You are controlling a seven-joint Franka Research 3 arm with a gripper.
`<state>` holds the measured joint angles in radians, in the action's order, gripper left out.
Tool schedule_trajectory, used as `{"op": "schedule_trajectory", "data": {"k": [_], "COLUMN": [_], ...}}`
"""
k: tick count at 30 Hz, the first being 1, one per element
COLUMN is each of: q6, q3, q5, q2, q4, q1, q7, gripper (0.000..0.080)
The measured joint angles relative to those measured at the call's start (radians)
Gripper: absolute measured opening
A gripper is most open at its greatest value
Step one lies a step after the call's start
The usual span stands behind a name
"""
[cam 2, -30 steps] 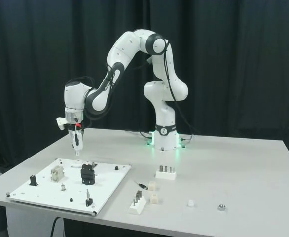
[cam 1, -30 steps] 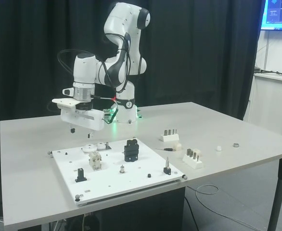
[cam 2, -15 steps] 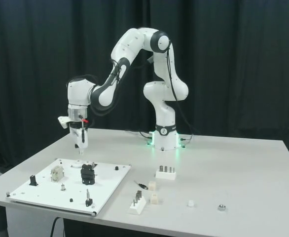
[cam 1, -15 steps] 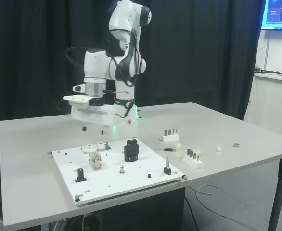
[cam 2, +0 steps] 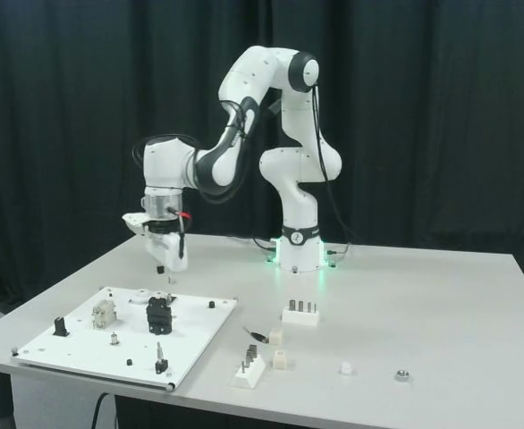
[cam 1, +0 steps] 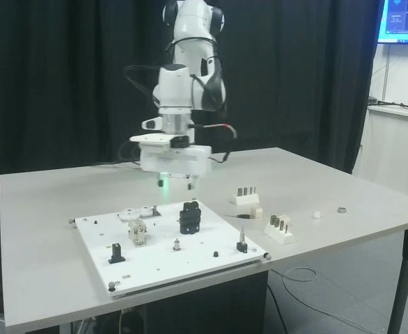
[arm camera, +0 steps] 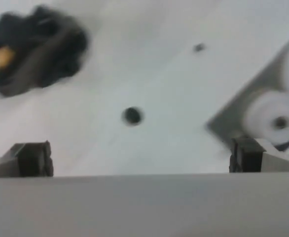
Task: Pick small gear.
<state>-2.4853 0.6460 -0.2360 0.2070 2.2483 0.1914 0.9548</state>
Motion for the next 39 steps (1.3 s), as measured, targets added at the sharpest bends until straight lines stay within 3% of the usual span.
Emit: {"op": "schedule_trajectory", "data": {"k": [23,31,39], "q6": [-0.022,-0.026,-0.026], "q3": [-0.004,-0.017,-0.056], "q5": [0.002,0.002,0.002], "q2": [0.002,0.028,0.067], "q4": [-0.009,-0.026,-0.062], "q1": [0.256,0.328,0.374], "q7": [0.257,0.379,0.497], "gripper": [0.0800,0.0800,0.0800]}}
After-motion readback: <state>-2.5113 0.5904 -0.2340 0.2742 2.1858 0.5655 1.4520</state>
